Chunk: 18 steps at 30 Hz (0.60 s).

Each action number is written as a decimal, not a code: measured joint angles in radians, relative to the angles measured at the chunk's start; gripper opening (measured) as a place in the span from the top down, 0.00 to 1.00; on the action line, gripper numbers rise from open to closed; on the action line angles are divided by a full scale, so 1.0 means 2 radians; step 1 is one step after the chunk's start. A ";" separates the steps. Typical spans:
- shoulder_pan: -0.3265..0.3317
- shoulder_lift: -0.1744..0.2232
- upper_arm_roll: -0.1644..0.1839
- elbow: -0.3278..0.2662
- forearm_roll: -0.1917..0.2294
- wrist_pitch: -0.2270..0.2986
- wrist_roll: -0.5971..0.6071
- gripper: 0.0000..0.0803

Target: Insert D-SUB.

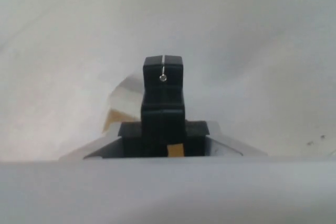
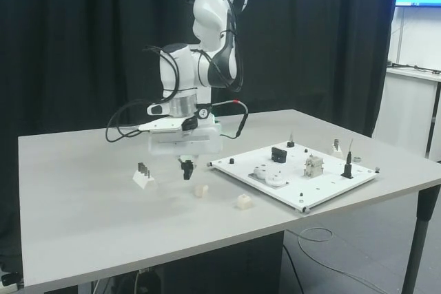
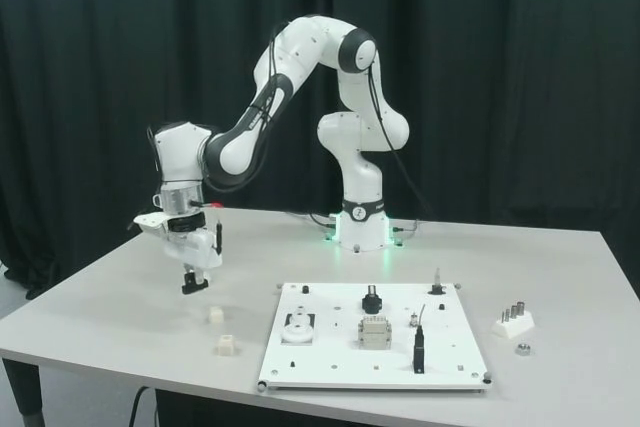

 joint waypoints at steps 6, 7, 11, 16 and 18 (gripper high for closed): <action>0.015 -0.010 0.000 0.000 -0.001 -0.023 -0.014 0.81; 0.018 -0.012 0.000 0.000 -0.002 -0.027 -0.017 0.81; 0.033 -0.019 0.000 0.000 -0.005 -0.042 -0.029 0.81; 0.055 -0.030 0.000 -0.001 -0.019 -0.055 -0.043 0.81; 0.064 -0.034 0.000 -0.002 -0.026 -0.059 -0.045 0.81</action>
